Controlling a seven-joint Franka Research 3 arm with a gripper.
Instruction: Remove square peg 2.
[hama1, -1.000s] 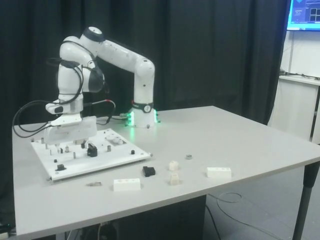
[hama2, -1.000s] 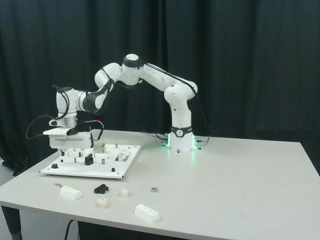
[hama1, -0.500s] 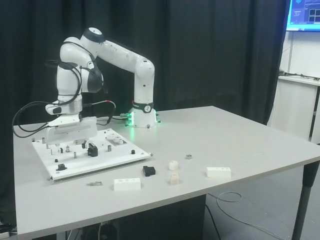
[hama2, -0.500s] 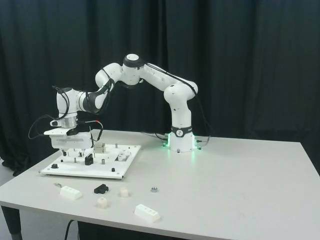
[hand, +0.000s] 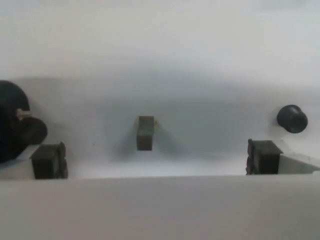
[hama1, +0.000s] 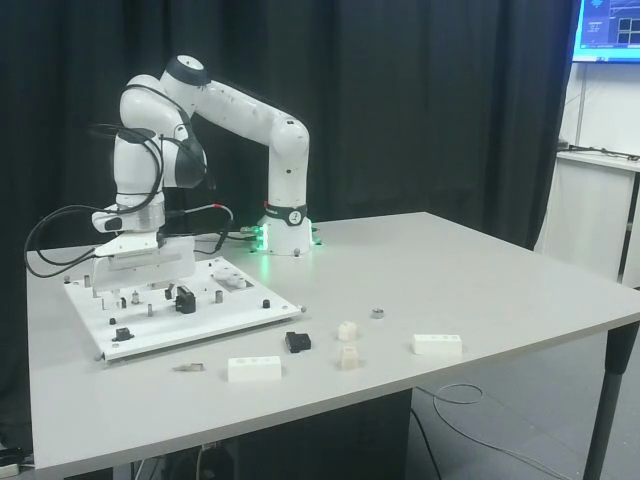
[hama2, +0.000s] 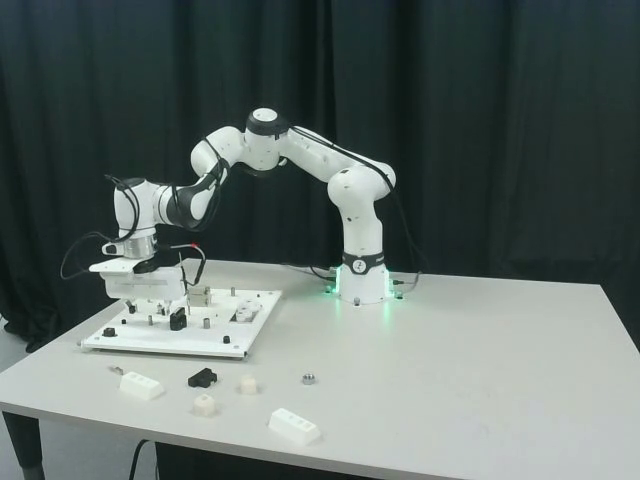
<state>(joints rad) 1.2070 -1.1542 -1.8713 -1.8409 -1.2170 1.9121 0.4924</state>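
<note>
We are hovering our hand (hand: 155, 159) over the white board (hama1: 240, 305) at the far end of the grey worktop (hama1: 470, 270). The two black fingertips (hand: 49, 161) are standing wide apart, gripping nothing. Between them, in the wrist view, the square peg (hand: 145, 133) is standing upright in the board, its long axis pointing straight up toward the camera and its square top facing us. A black knob (hand: 292, 118) is sitting beside one finger. Loose white blocks (hama2: 294, 426) are lying on the worktop, well apart from the board.
</note>
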